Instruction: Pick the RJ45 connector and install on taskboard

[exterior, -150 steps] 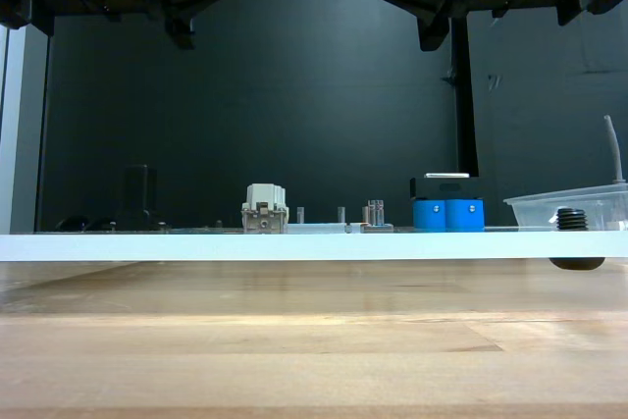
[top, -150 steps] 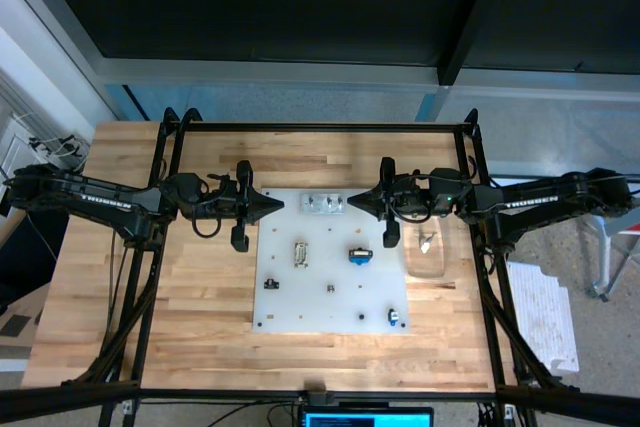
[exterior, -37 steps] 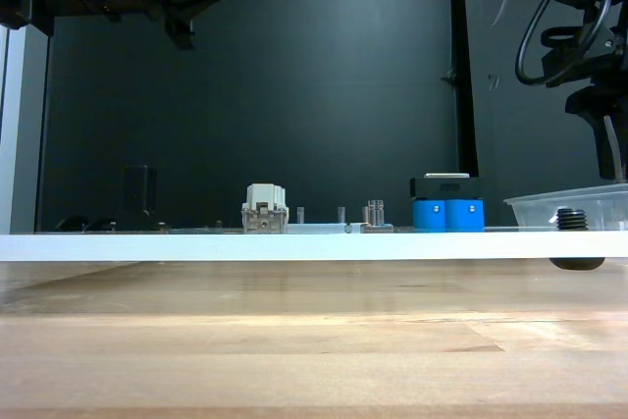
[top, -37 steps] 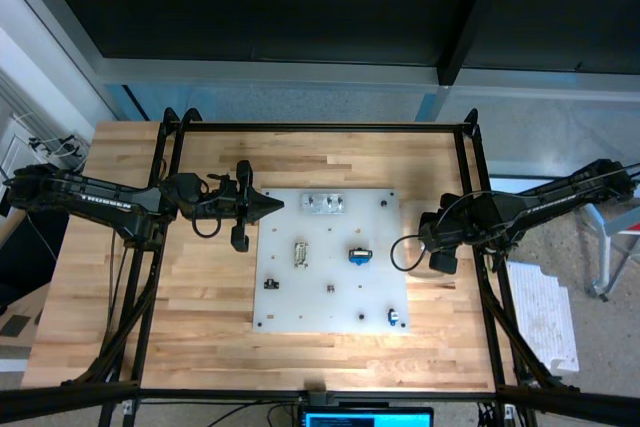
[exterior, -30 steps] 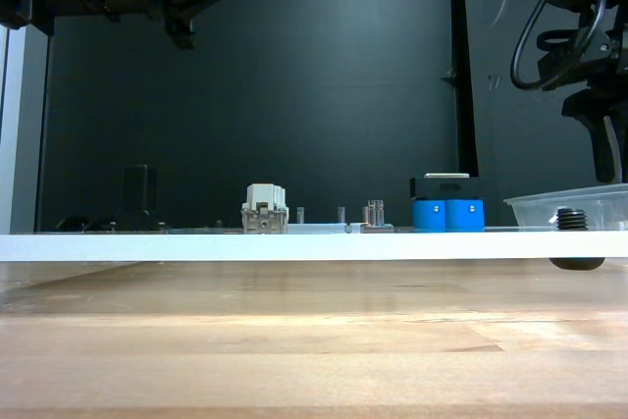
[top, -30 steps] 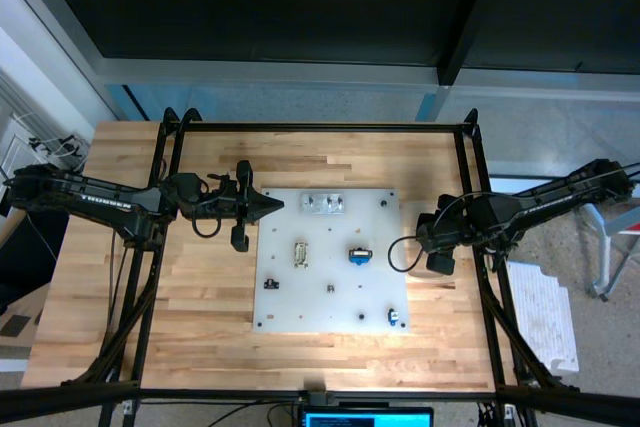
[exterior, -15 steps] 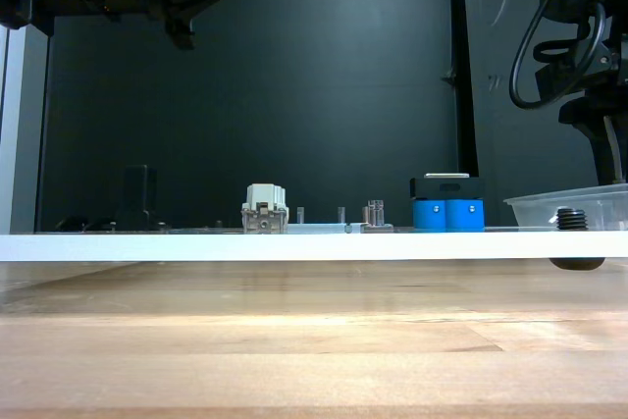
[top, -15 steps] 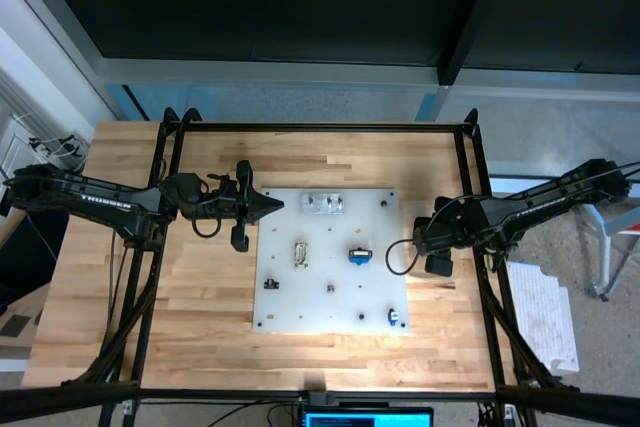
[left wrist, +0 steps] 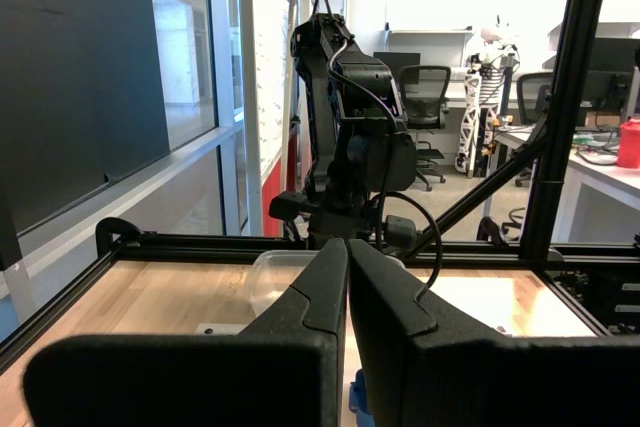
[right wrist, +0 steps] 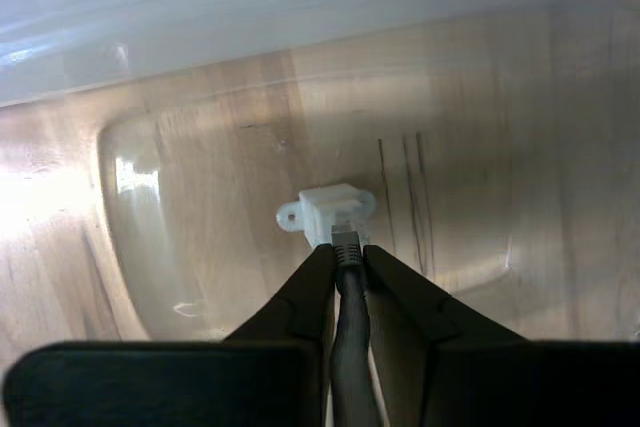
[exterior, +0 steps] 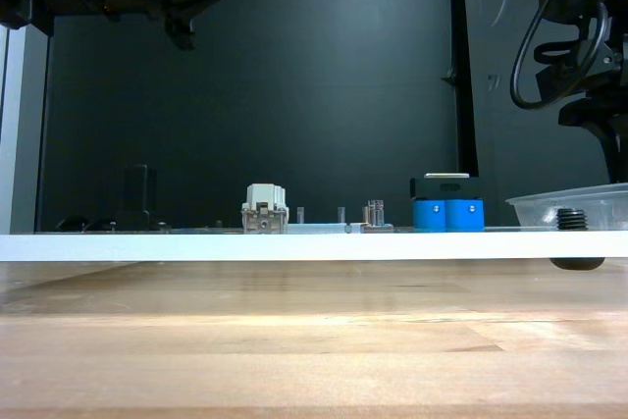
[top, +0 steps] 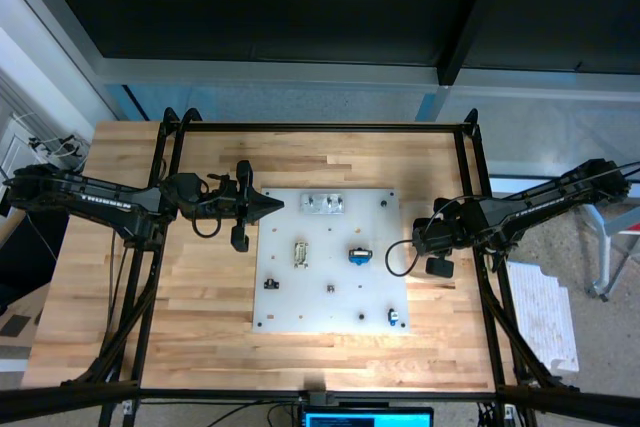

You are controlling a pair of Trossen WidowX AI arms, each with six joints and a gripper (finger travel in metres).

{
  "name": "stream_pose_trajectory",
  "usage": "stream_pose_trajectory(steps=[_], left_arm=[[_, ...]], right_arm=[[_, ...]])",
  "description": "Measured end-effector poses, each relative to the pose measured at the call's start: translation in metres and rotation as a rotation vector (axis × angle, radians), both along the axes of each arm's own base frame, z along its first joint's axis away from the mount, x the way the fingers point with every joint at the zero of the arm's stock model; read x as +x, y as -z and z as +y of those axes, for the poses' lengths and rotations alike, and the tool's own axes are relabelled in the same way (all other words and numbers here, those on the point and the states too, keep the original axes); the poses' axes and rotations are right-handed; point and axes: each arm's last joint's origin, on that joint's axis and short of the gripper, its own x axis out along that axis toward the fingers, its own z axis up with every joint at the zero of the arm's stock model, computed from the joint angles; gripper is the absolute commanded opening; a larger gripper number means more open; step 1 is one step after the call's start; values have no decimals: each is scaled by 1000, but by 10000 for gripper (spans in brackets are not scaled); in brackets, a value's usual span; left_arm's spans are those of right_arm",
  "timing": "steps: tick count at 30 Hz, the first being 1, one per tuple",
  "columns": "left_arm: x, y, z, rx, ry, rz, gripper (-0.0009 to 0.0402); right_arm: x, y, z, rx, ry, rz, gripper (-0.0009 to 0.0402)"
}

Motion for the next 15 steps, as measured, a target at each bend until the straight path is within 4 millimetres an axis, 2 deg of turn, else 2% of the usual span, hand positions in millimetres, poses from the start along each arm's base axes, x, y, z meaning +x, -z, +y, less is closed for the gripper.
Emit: stream_pose_trajectory(steps=[15], left_arm=[[0,0,0,0,0,-1,0]], right_arm=[[-1,0,0,-1,1,7,0]])
